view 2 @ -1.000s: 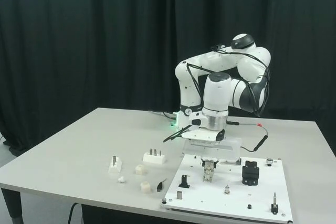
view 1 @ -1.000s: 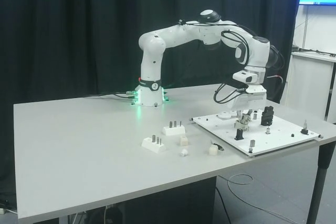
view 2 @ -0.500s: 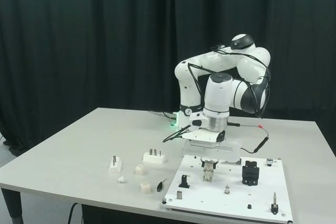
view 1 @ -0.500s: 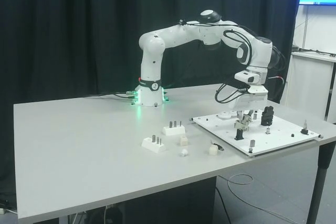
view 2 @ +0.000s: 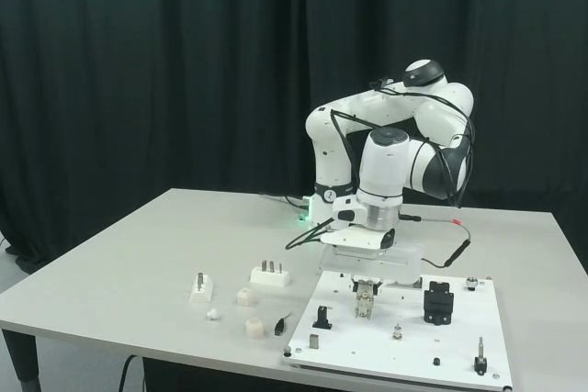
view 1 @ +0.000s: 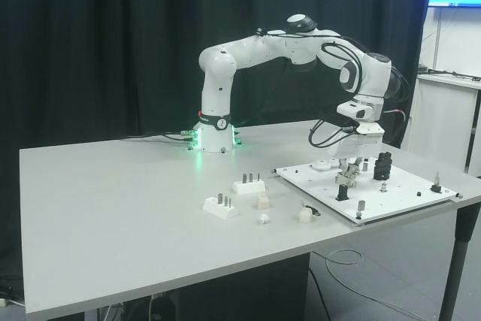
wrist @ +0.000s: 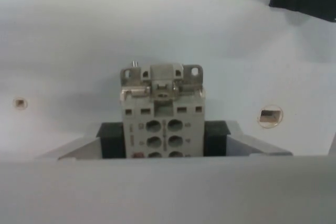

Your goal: Insert waterproof.

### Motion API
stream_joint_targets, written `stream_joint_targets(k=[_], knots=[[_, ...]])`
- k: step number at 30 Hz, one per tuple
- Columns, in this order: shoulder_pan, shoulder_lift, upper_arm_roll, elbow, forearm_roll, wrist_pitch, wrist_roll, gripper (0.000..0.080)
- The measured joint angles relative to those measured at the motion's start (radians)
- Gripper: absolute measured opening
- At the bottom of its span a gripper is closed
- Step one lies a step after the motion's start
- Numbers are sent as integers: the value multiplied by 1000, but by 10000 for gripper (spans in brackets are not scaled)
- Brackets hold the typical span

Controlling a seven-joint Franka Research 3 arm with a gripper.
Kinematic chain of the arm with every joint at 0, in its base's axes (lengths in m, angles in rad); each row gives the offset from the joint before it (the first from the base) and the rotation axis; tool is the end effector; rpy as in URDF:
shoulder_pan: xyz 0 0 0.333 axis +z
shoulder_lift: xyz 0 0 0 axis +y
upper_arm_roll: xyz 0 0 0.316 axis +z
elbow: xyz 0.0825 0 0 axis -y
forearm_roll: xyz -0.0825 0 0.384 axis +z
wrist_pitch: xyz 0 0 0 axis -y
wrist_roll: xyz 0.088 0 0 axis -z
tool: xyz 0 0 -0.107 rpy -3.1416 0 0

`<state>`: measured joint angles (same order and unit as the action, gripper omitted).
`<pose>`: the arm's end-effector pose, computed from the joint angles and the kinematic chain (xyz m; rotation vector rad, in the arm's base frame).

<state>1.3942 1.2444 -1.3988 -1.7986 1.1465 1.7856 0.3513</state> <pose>0.5944 0.1922 0.2475 2.8440 -0.9791 -0.0256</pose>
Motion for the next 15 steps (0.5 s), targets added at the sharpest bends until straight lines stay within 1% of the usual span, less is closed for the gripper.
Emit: stream_joint_targets(k=[15], knots=[[-3,-3,0,-1,2,-5,-16,310]])
